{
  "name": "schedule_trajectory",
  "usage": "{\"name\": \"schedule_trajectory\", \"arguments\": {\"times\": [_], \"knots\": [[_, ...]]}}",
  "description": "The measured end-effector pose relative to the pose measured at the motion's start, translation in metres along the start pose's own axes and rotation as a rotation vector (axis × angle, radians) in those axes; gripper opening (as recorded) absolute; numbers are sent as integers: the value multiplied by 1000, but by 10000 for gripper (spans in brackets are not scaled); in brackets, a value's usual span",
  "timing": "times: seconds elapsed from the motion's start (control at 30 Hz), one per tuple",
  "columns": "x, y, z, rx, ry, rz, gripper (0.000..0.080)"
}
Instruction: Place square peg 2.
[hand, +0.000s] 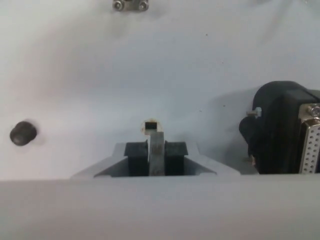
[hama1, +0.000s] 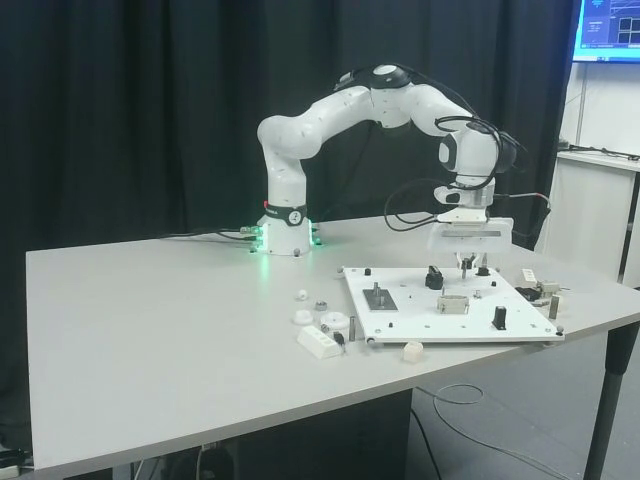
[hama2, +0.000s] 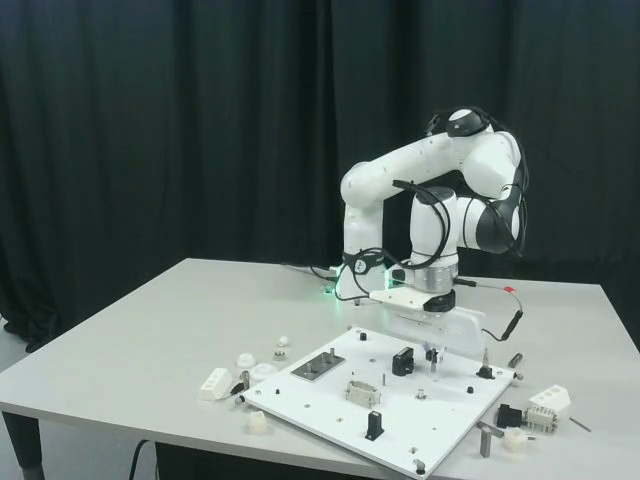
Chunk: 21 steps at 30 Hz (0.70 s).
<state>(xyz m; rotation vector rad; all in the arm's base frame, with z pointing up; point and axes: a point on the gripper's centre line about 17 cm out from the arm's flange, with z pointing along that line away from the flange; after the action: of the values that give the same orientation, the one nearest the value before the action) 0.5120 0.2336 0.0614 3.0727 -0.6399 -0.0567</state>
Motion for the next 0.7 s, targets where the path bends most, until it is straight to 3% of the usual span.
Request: {"name": "schedule_trajectory", "arguments": {"times": [0.7], "knots": [[1,-2,-7,6,8,-2,65]]}}
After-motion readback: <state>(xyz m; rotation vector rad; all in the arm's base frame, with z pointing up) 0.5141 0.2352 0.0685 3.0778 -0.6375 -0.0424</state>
